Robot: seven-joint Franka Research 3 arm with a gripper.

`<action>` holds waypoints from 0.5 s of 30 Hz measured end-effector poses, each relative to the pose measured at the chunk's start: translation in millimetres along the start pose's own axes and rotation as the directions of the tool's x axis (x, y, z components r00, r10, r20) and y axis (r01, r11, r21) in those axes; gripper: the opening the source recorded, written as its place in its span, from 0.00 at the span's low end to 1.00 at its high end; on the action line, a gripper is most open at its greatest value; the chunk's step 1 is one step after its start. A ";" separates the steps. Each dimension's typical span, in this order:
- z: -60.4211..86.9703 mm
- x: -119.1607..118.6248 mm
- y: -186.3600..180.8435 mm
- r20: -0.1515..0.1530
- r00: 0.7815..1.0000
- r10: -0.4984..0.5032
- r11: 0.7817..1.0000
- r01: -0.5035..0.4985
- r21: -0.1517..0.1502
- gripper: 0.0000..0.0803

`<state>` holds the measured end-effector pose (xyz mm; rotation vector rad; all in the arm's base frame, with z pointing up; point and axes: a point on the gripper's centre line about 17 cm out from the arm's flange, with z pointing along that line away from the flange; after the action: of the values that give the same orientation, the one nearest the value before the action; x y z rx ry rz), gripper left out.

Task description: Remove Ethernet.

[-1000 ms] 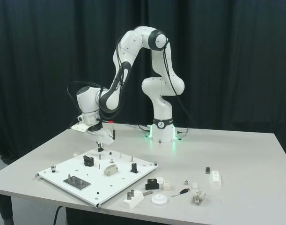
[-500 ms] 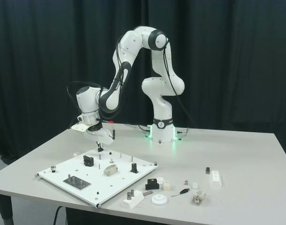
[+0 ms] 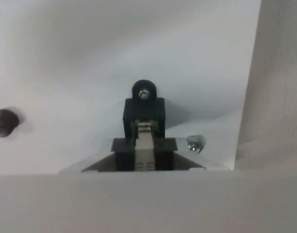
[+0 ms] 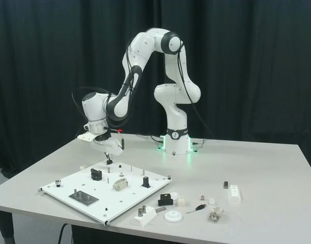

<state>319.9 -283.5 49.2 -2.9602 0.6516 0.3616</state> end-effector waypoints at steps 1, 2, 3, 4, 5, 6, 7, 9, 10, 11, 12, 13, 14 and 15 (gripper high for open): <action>-1.6 -0.8 -0.5 0.002 1.000 0.000 1.000 0.000 0.004 0.10; -3.1 -2.3 -1.0 0.007 1.000 0.000 1.000 0.000 0.009 0.10; -4.6 -3.7 -1.2 0.010 1.000 -0.001 1.000 0.001 0.012 0.10; -6.3 -4.8 -1.3 0.013 1.000 -0.002 1.000 0.001 0.015 0.10; -8.1 -5.8 -1.5 0.015 1.000 -0.002 1.000 0.002 0.018 0.10; -9.8 -6.3 -1.6 0.015 1.000 -0.002 1.000 0.002 0.020 0.10; -11.6 -6.9 -1.7 0.016 1.000 -0.002 1.000 0.002 0.023 0.10; -15.0 -7.8 -1.5 0.016 1.000 -0.004 1.000 0.003 0.025 0.10; -16.6 -8.2 -1.2 0.017 1.000 -0.004 1.000 0.003 0.025 0.10; -18.0 -8.8 -1.1 0.019 1.000 -0.003 1.000 0.002 0.025 0.10; -19.4 -9.4 -0.9 0.020 1.000 -0.002 1.000 0.001 0.025 0.10; -20.8 -9.7 -0.6 0.021 1.000 -0.002 1.000 0.001 0.025 0.10; -22.1 -9.9 -0.4 0.021 1.000 -0.002 1.000 0.002 0.024 0.10; -23.2 -10.1 -0.2 0.022 1.000 -0.002 1.000 0.001 0.024 0.10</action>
<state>315.9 -282.4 74.2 -2.9299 0.6466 0.3826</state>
